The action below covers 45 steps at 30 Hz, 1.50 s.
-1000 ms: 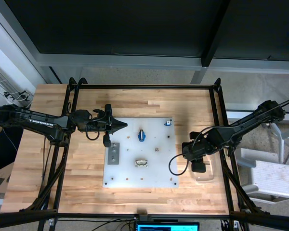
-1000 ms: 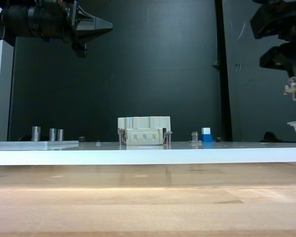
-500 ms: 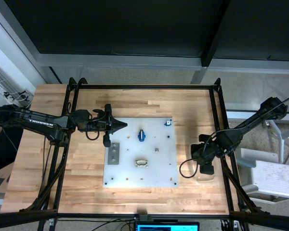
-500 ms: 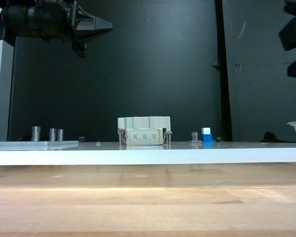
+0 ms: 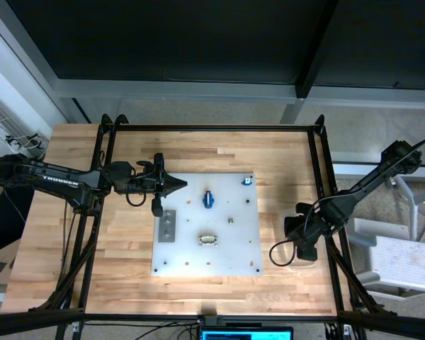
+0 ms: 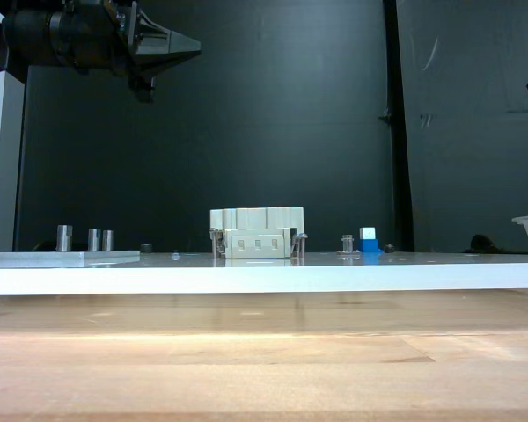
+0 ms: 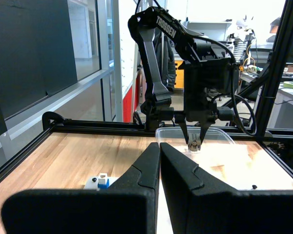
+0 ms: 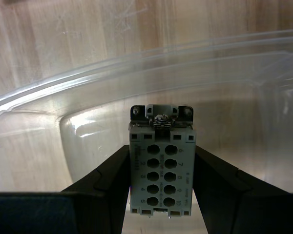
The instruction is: Remove the HAN10-E connector and place it in the container
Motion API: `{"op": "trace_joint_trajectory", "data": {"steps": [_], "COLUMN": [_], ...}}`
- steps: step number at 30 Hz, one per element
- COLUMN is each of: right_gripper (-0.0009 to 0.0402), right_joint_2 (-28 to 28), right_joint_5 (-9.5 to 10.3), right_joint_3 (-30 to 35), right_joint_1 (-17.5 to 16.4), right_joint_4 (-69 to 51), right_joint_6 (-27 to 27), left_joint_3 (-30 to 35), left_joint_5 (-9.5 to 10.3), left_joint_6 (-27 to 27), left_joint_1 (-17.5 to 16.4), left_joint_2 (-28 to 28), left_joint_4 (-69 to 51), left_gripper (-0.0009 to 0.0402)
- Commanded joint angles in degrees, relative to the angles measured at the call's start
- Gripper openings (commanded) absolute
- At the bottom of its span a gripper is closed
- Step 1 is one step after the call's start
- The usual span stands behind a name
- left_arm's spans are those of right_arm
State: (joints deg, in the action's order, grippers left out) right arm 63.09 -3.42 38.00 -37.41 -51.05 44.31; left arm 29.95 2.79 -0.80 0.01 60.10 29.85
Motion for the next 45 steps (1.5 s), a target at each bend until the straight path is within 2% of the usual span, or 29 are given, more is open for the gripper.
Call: {"op": "trace_joint_trajectory", "data": {"steps": [1,17,20,34,40,45], "right_gripper": [0.0032,0.0040,0.0063,0.0204,0.0243,0.0255], "right_joint_2": [0.33,0.35,0.35,0.35,0.35,0.33], "right_joint_5": [0.00,-0.39,-1.97,-1.92,-1.49,-1.49], "right_joint_3": [-1.25,-4.24,-4.24,-4.24,-3.98,-3.28], "right_joint_1": [-0.13,-0.46,-0.48,-0.50,-0.52,-0.52], "right_joint_4": [1.46,3.85,3.89,3.87,3.85,3.63], "right_joint_6": [0.22,0.92,1.79,1.81,1.77,1.73], "left_joint_3": [0.00,0.00,0.00,0.00,0.00,0.00], "left_joint_5": [0.00,0.00,0.00,0.00,-0.02,0.00], "left_joint_6": [0.00,0.00,0.00,0.00,0.00,0.00], "left_joint_1": [-0.02,-0.02,-0.02,-0.02,-0.02,-0.02], "left_joint_2": [0.00,0.00,0.00,0.00,0.02,0.00], "left_joint_4": [0.00,0.00,0.00,0.00,0.00,0.00], "left_gripper": [0.0000,0.0000,0.0000,0.0000,0.0000,0.0000]}}
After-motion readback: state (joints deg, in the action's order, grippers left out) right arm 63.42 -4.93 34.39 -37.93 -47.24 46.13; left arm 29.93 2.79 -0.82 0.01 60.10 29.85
